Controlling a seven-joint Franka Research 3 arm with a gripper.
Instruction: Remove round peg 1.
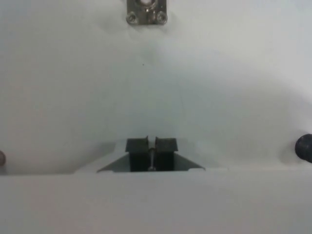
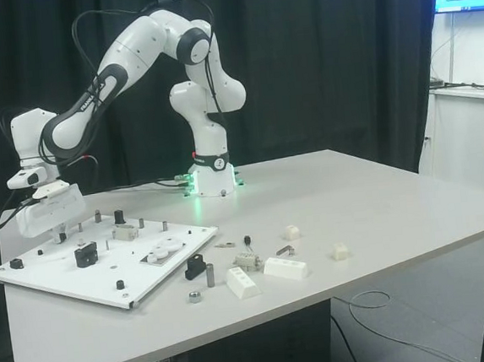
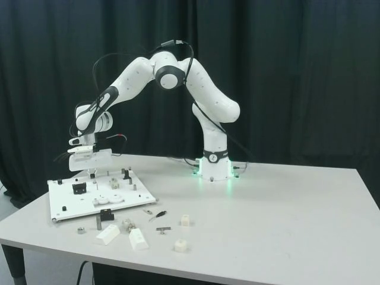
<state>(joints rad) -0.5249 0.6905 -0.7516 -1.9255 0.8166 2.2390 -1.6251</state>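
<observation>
Black gripper [image 1: 151, 155] fingers pinched on thin metal round peg 1 [image 1: 152, 158], over smooth white board [image 2: 161, 274] at grey table's [image 2: 380, 211] left edge. White rectangular blocks [image 2: 285, 267] near front edge.

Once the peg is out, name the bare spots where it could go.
Bare: the table right of the arm's base, out to its far corner. Crowded: the white board and the loose parts beside it, near the front edge. The gripper is over the board's back corner.
</observation>
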